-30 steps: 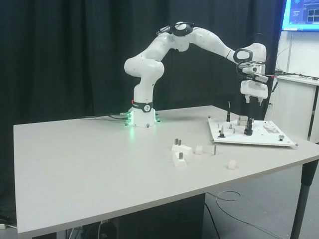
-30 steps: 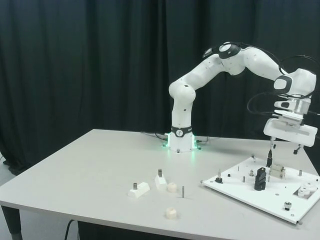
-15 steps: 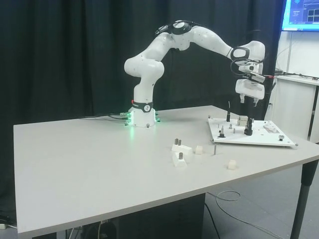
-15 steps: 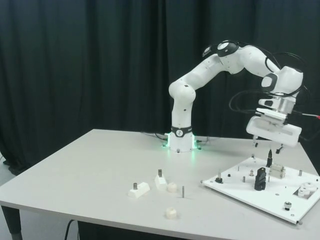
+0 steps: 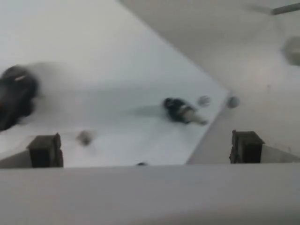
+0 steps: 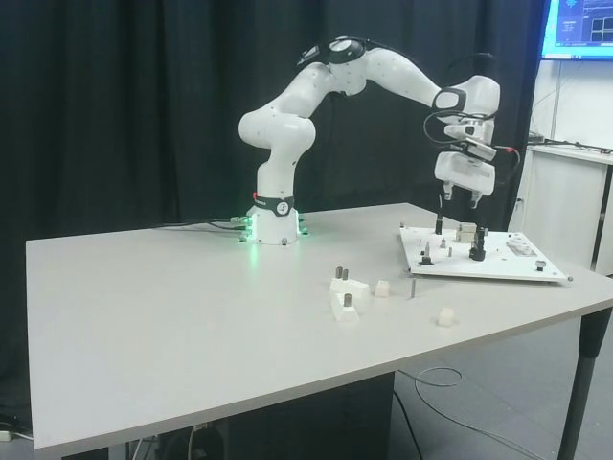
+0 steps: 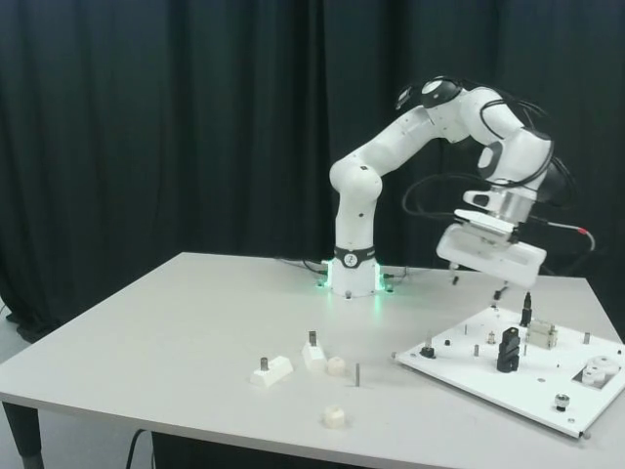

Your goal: Pick square peg 3.

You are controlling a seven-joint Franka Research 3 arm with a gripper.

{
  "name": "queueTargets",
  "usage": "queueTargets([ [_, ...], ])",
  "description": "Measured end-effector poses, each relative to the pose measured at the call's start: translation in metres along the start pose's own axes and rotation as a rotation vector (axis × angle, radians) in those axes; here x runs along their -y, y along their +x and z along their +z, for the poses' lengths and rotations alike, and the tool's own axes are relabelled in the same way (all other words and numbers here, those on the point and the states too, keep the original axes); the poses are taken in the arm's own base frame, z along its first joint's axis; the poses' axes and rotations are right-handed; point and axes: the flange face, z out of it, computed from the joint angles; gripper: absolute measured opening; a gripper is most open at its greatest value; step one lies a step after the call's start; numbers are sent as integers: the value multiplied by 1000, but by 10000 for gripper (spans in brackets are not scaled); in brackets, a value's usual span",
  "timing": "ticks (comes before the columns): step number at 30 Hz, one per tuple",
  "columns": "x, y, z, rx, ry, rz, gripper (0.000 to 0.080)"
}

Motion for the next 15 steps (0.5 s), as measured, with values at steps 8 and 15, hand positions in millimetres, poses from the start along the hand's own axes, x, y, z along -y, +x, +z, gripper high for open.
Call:
queueTargets([
  [8, -26, 51, 16, -8, -3, 17, 800],
  [15, -53, 94, 38, 12, 4, 4, 800],
])
